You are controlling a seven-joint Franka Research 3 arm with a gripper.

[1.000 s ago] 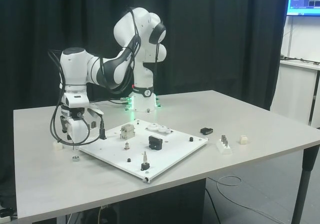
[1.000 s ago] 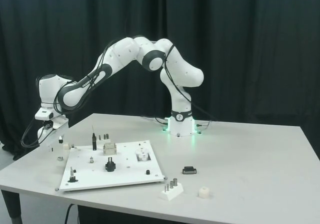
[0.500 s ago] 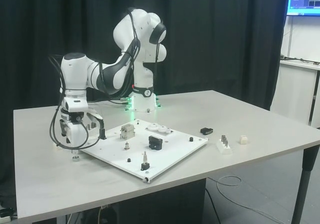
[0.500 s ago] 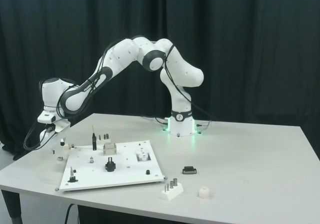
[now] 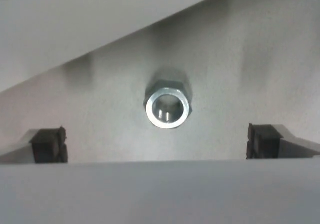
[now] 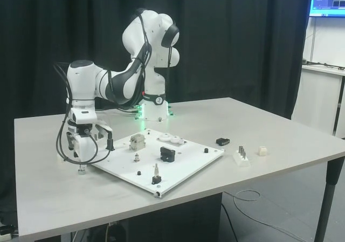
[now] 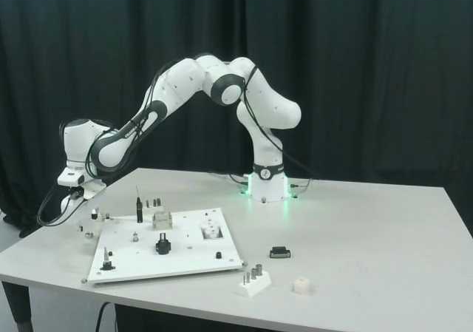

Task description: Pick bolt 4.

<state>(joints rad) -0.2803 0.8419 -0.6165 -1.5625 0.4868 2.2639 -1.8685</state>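
The wrist view shows a grey metal hex bolt [image 5: 169,106] standing on the grey table, its round hollow end facing the camera. My gripper [image 5: 156,143] is open, one black fingertip [image 5: 48,144] on each side of the bolt and both well apart from it. In the first room view the gripper [image 6: 81,164] points straight down just above the bolt [image 6: 81,171], off the white plate's [image 6: 183,164] left edge. In the second room view the bolt [image 7: 89,234] lies beside the plate's far left corner, under the hand.
The white plate carries a grey block [image 6: 137,142], a black part [image 6: 167,154], upright pins and a tall black peg [image 7: 139,205]. A small white holder [image 7: 94,214] stands near the bolt. A white bolt rack [image 6: 241,157], a black connector [image 6: 222,142] and a white cube [image 6: 262,151] lie further right.
The hand has moved sideways towards the white plate and come down, so it now stands right over the bolt. The fingers stay open.
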